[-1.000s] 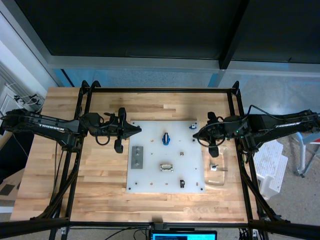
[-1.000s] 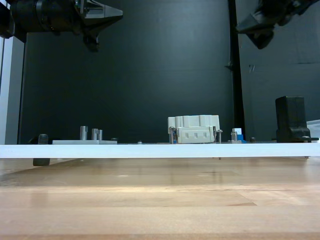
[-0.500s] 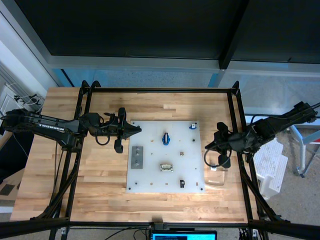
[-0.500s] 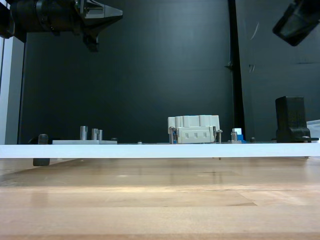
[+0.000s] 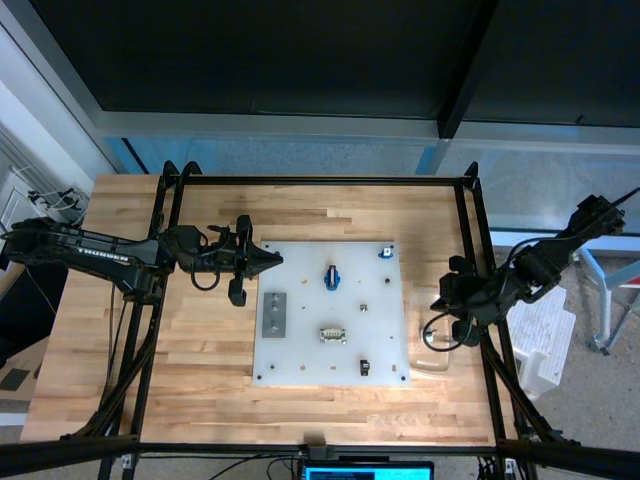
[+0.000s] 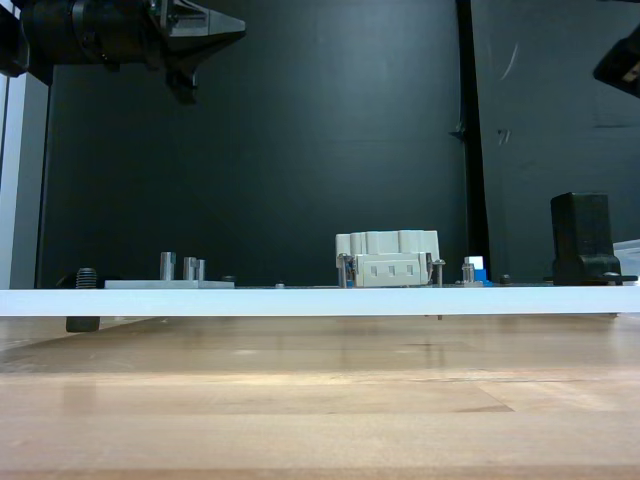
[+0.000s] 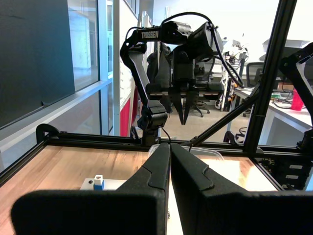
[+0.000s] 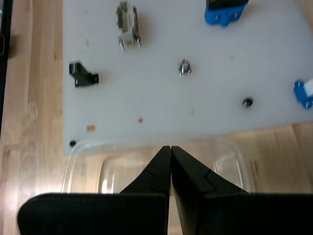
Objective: Pick the USB connector and install on taskboard
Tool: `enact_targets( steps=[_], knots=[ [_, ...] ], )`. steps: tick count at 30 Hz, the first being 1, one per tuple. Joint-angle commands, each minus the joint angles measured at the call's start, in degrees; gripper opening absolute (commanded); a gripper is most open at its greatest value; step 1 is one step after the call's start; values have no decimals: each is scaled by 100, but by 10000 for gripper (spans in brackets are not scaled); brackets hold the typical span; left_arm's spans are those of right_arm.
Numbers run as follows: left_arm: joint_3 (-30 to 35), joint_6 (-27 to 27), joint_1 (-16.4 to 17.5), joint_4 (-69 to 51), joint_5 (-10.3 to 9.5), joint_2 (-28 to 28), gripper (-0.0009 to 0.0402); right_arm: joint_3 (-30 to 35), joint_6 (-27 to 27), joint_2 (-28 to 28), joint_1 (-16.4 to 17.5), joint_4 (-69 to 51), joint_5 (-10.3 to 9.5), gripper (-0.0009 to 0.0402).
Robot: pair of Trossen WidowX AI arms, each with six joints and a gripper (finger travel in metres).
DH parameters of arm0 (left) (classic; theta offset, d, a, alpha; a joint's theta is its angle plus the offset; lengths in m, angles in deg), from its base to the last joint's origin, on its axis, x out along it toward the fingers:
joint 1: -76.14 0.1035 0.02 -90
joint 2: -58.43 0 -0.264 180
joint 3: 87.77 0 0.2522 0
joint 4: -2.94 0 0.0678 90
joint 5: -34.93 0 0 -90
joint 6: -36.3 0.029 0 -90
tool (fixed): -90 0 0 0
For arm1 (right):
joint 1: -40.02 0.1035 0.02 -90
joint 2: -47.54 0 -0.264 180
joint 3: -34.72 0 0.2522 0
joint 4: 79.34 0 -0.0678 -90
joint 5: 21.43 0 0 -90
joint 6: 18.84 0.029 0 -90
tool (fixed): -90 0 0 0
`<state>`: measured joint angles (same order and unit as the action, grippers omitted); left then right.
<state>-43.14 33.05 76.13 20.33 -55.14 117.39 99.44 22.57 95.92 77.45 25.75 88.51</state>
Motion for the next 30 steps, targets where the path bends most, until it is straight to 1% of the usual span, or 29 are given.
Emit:
enact_targets(
  steps=[1,6,10,16,21,23,25,27,30],
  knots=[
    [0,2,0,2,2,0,0,-2,341,52,284,-225,9,0],
    [0,2,0,2,2,0,0,-2,780,251,695,-614,-2,0],
    [0,2,0,2,2,0,0,-2,973,431,953,-656,-2,0],
    [2,2,0,2,2,0,0,-9,1143,739,1154,-678,0,0],
    [2,2,2,2,2,0,0,-151,1523,765,1320,-844,-17,0],
    [0,2,0,2,2,0,0,-264,1521,765,1325,-809,-76,1],
    [0,2,2,2,2,0,0,-385,1515,767,1329,-723,-219,9],
    [2,2,0,2,2,0,0,-490,1513,815,1333,-654,-310,27],
    [2,2,0,2,2,0,0,-588,1513,946,1333,-619,-323,66]
  ],
)
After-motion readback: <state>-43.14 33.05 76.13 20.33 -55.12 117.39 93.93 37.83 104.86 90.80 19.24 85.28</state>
